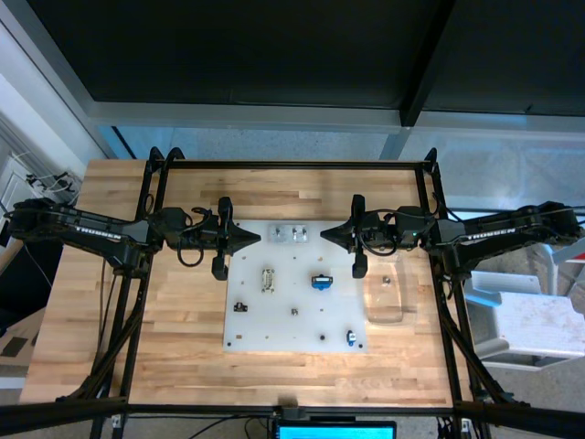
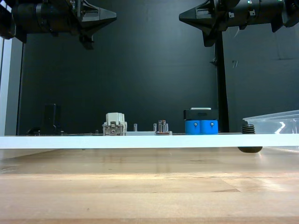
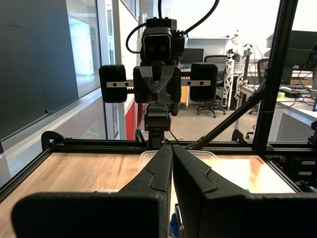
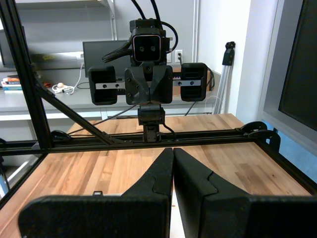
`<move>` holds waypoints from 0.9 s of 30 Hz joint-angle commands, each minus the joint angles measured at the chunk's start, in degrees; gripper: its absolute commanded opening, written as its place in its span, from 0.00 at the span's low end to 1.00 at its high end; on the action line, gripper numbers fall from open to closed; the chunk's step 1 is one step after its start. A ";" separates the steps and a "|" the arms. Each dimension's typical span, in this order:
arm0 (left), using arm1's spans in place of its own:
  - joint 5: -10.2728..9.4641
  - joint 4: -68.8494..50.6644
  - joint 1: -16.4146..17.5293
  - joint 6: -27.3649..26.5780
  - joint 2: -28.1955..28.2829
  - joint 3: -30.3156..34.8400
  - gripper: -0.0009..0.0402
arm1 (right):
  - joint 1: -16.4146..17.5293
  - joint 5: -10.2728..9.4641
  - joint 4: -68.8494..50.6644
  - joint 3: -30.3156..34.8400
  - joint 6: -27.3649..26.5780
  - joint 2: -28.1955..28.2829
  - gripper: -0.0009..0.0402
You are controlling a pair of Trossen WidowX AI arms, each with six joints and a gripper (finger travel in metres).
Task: Pick the M12 fastener and fasten on the M12 threads
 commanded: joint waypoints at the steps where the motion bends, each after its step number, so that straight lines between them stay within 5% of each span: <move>1: -0.02 0.00 -0.02 0.00 0.00 0.00 0.02 | -0.02 0.02 0.09 0.00 0.02 0.00 0.02; 13: 0.00 0.00 0.00 0.00 0.00 0.00 0.02 | 0.02 -0.11 0.02 0.00 0.20 0.00 0.02; 17: -0.02 0.00 -0.02 0.00 0.00 0.00 0.02 | 0.11 -2.80 -1.42 0.13 0.37 -1.51 0.02; 23: -0.02 0.00 0.00 0.00 0.00 0.00 0.02 | 0.11 -3.02 -18.71 4.35 -0.31 -3.69 0.02; 27: 0.00 0.00 -0.02 0.00 0.00 0.00 0.02 | 0.17 -5.64 -30.67 8.55 -1.90 -3.67 0.02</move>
